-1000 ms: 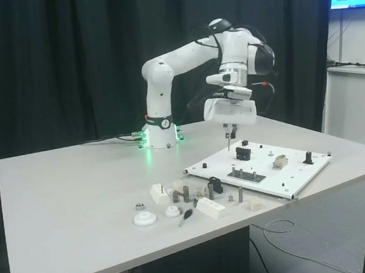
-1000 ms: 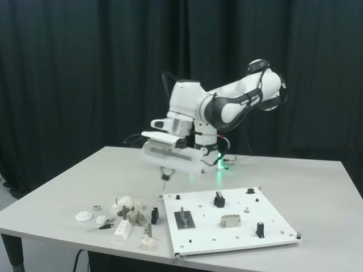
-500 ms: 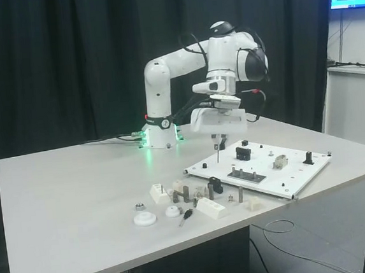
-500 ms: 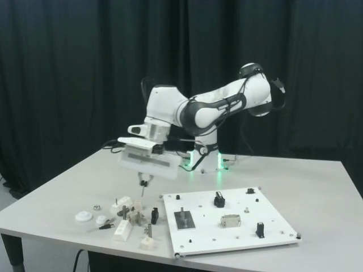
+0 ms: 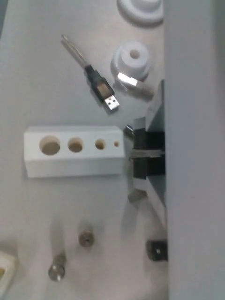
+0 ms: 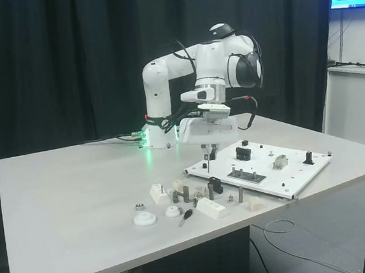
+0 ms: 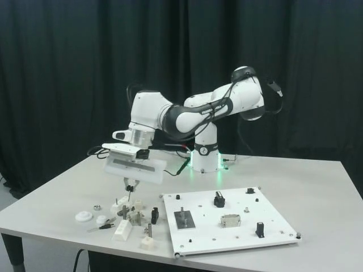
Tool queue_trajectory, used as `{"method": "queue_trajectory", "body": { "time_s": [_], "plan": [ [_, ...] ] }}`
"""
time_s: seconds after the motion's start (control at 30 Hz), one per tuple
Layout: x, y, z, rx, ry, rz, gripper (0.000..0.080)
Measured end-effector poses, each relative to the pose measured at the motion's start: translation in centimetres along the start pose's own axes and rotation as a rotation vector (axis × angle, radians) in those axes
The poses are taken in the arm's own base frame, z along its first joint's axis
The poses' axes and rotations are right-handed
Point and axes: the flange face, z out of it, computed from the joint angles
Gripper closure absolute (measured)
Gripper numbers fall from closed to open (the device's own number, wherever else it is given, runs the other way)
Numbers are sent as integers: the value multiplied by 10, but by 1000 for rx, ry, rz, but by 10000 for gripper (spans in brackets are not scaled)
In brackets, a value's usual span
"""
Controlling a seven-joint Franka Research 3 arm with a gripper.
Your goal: Place round peg 1.
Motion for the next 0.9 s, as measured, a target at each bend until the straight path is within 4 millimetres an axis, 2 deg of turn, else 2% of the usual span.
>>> {"method": "queue_trajectory", "body": {
  "time_s": [0.6, 0.9],
  "plan": [
    [30, 12, 38, 12, -29, -10, 772],
    [41, 16, 50, 18, -56, -12, 772]
  ]
}}
